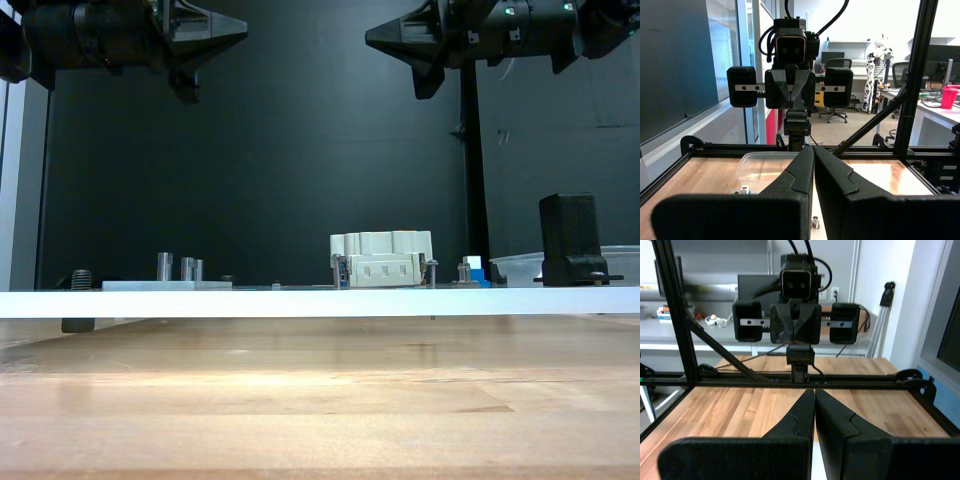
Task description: Pick the 16mm bar and install on taskboard
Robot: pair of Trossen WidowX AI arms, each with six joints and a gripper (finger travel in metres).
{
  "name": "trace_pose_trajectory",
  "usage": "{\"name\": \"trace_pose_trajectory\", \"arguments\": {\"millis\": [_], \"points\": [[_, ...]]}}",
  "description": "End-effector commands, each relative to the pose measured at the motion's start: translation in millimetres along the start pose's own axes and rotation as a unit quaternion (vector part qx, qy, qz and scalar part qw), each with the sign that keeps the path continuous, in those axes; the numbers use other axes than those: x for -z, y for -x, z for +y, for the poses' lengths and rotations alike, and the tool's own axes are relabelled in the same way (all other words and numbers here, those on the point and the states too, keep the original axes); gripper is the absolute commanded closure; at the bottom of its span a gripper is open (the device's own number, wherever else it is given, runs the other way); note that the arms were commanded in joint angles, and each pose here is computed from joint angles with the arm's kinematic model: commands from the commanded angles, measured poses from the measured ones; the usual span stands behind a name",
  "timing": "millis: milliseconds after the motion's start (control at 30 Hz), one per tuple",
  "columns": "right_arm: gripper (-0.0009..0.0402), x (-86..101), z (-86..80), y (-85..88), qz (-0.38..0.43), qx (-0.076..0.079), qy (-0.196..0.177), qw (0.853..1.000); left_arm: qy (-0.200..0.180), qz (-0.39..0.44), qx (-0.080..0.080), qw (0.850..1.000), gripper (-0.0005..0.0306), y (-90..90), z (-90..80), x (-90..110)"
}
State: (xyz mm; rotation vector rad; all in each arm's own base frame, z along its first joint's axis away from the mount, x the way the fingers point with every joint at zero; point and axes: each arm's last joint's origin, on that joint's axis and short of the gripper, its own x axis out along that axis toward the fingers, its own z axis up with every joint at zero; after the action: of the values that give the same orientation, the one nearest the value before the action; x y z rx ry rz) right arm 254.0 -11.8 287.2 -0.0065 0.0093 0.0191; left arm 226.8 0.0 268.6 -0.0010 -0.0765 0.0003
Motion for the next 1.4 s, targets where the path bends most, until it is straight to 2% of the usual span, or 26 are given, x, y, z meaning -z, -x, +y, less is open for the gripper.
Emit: {"name": "trace_pose_trajectory", "arguments": {"millis": [33,267,400,667,1400], "points": [[0.0394,3.3,0.2,2.7,-0.010,0.001,0.001,1.000,0.000,0.000,0.000,1.000,0.0300,0.0,0.0,0.0],[0.0394,7.4,0.5,7.0,-0.016,0.002,0.002,1.000,0.000,0.000,0.000,1.000,0.0300,0.0,0.1,0.0],[0.0394,9.4,-0.1,8.0,-0.020,0.014,0.001,1.000,0.000,0.000,0.000,1.000,0.0300,0.0,0.1,0.0],[0.0393,9.4,-0.1,7.9,-0.019,0.013,-0.010,1.000,0.000,0.000,0.000,1.000,0.0300,0.0,0.0,0.0],[0.0393,7.8,0.0,7.4,-0.016,0.012,-0.012,1.000,0.000,0.000,0.000,1.000,0.0300,0.0,0.0,0.0]]}}
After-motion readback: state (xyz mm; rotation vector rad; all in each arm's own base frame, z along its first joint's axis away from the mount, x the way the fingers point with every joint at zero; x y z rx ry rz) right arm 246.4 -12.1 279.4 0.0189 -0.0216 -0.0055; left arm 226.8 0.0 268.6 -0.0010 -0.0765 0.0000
